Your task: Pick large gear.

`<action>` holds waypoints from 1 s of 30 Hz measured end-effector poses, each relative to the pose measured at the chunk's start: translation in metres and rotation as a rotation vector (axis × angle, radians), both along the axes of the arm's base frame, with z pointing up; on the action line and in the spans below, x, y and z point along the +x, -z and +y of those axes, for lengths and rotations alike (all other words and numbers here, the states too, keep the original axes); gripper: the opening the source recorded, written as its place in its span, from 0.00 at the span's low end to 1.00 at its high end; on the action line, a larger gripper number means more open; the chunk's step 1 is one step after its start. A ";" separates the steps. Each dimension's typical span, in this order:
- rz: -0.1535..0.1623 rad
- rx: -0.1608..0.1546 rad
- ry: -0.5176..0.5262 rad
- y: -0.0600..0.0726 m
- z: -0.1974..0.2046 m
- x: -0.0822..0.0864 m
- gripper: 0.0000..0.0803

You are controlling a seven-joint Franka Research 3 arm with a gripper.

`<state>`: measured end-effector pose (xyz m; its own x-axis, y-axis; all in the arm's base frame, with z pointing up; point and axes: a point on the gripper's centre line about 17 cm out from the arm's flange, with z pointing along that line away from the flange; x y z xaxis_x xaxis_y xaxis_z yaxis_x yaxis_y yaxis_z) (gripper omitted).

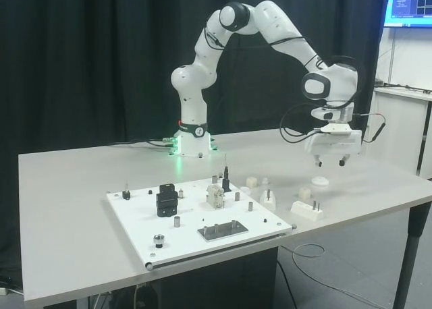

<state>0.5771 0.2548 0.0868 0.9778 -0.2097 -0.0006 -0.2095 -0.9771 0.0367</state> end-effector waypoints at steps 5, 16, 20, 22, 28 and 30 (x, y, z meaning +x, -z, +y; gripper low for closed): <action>0.020 -0.007 -0.002 0.006 0.006 -0.012 1.00; 0.041 -0.021 0.048 0.018 0.006 -0.028 1.00; 0.040 -0.021 0.062 0.023 0.004 -0.031 1.00; 0.040 -0.019 0.069 0.026 0.004 -0.033 1.00; 0.034 -0.007 0.088 0.036 0.007 -0.039 1.00; 0.031 -0.004 0.094 0.039 0.007 -0.041 1.00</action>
<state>0.5361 0.2621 0.0480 0.9534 -0.3002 -0.0293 -0.2986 -0.9531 0.0487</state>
